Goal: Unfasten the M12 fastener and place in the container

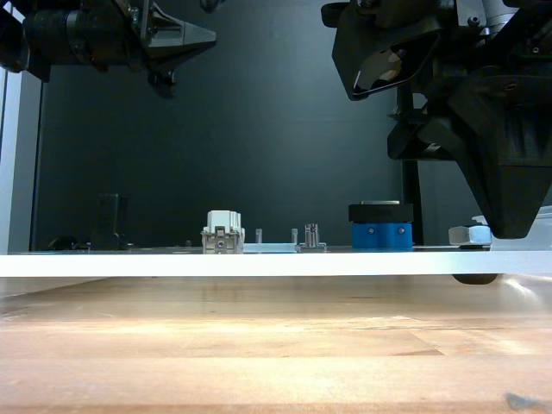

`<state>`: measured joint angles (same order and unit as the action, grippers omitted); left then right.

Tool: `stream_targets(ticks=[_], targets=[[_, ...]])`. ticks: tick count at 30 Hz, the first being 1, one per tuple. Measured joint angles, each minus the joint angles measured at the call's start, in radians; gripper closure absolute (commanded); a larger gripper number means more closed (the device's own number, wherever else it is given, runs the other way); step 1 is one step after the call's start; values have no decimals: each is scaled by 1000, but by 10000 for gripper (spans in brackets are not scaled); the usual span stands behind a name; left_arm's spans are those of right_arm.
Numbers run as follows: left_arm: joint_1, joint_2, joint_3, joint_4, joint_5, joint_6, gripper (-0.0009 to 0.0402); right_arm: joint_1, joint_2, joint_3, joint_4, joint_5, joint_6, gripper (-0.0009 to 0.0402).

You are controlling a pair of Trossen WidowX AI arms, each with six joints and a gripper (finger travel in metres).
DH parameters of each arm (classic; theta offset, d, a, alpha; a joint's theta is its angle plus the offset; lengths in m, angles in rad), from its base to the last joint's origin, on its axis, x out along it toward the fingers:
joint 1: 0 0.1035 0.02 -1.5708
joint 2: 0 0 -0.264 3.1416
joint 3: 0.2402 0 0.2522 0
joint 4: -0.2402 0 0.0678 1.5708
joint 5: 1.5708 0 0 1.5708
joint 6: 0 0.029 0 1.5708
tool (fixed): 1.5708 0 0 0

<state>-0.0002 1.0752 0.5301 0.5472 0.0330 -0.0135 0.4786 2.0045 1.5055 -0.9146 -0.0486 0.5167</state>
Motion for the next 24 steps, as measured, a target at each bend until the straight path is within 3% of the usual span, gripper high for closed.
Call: stream_targets(ticks=[3,4,5,7,8,10,17,19,24], targets=[[0,0,0,0,0,0,393,-1,0,0,-1,4,-6,393],[0,0,0,0,0,0,393,-1,0,0,-7,20,-10,393],[0,0,0,0,0,0,393,-1,-1,0,-24,66,-9,393],[0,0,0,0,0,0,393,0,-5,2,-55,209,31,393],[0,0,0,0,0,0,393,-2,-8,4,-80,258,52,393],[0,0,0,0,0,0,393,-6,-20,6,-112,294,67,393],[0,0,0,0,0,0,393,-1,-41,8,-131,256,77,393],[0,0,0,0,0,0,393,-4,-47,12,-129,216,79,393],[0,0,0,0,0,0,393,1,-62,40,-118,40,76,393]])
